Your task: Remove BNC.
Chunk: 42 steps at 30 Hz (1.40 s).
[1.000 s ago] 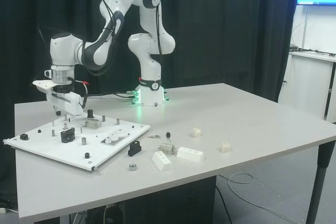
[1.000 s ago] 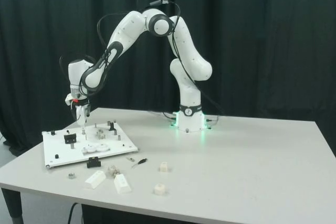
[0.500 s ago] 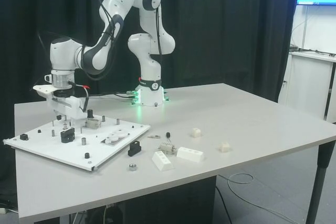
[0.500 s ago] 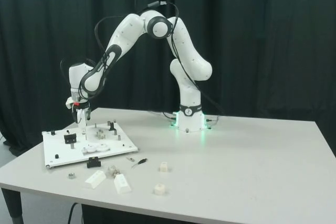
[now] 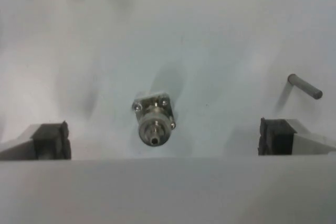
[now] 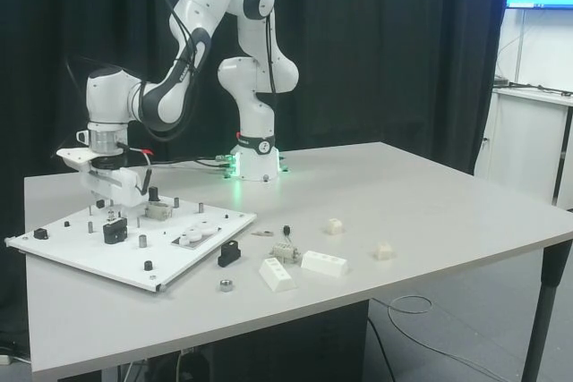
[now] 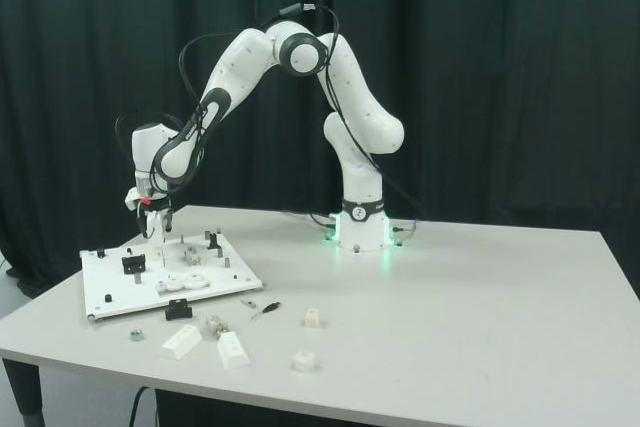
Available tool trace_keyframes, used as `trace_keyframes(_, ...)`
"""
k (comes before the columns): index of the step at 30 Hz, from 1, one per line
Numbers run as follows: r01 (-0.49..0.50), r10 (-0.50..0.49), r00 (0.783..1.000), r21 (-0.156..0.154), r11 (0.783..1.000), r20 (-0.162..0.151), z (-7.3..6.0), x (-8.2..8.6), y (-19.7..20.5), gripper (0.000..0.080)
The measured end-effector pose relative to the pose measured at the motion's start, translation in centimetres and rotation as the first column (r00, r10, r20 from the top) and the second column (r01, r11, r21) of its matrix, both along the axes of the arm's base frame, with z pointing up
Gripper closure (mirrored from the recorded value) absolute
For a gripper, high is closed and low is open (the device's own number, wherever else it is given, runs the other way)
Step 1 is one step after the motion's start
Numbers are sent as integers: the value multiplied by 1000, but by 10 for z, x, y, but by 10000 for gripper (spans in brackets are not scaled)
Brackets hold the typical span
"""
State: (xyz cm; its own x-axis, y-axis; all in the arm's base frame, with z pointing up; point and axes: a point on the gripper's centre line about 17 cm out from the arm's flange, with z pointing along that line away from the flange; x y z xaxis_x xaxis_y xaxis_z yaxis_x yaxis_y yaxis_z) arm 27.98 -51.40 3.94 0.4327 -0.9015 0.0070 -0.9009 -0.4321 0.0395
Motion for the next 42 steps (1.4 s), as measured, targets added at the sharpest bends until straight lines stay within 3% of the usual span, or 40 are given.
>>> trace_keyframes(21,7,-7,1000,1,1000,15,-8,1,0,3)
trace_keyframes(22,7,-7,1000,1,1000,16,-8,1,0,146)
trace_keyframes(27,9,-9,1000,2,1000,16,-9,1,0,146)
trace_keyframes(28,10,-10,1000,2,1000,17,-9,1,0,310)
trace_keyframes(37,13,-13,1000,6,1000,22,-10,4,2,310)
trace_keyframes(38,13,-13,1000,6,1000,22,-10,4,2,666)
trace_keyframes(42,15,-15,1000,6,1000,24,-10,4,2,666)
